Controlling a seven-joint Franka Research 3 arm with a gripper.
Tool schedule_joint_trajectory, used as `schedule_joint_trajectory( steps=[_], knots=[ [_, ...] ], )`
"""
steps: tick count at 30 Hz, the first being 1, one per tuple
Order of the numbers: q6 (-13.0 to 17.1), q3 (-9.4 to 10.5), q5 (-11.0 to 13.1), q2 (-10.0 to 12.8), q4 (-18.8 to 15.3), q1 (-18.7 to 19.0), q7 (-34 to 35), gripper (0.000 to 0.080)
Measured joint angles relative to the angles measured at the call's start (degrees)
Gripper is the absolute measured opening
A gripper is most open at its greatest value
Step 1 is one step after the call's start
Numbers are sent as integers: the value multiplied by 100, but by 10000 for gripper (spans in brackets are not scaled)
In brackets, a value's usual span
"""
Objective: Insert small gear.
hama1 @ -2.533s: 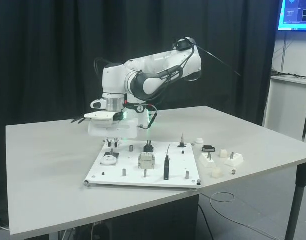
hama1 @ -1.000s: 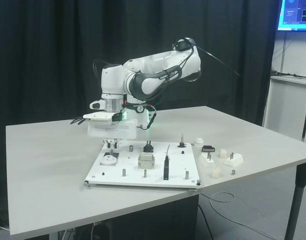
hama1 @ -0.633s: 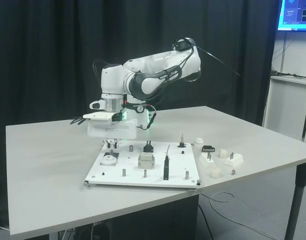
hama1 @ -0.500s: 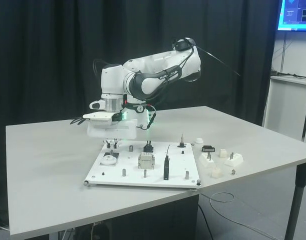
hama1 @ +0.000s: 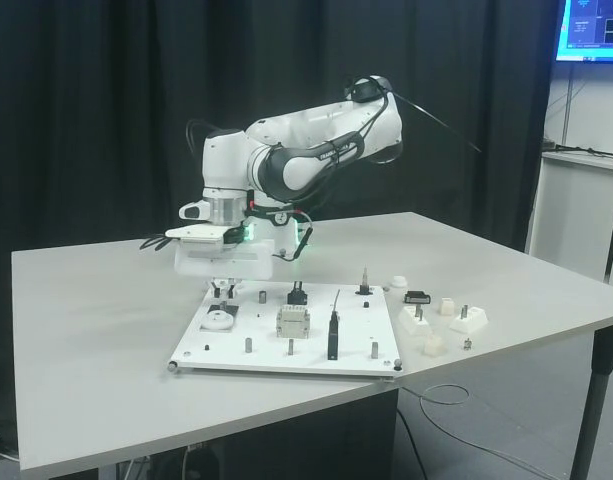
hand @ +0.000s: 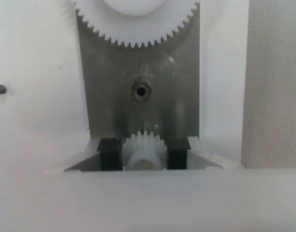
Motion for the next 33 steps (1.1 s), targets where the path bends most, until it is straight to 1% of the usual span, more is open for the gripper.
schedule_joint_trajectory(
  steps=[25, 28, 30, 31, 33],
  knots=[
    [-29, 0, -12, 1, 27, -22, 36, 195],
    [-66, -25, -16, 0, 46, -17, 131, 195],
    [-104, -69, -59, 0, 60, -8, 219, 195],
    [-126, -98, -92, 0, 67, 0, 265, 392],
    [-194, -165, -156, 0, 80, 18, 336, 392]
  ],
)
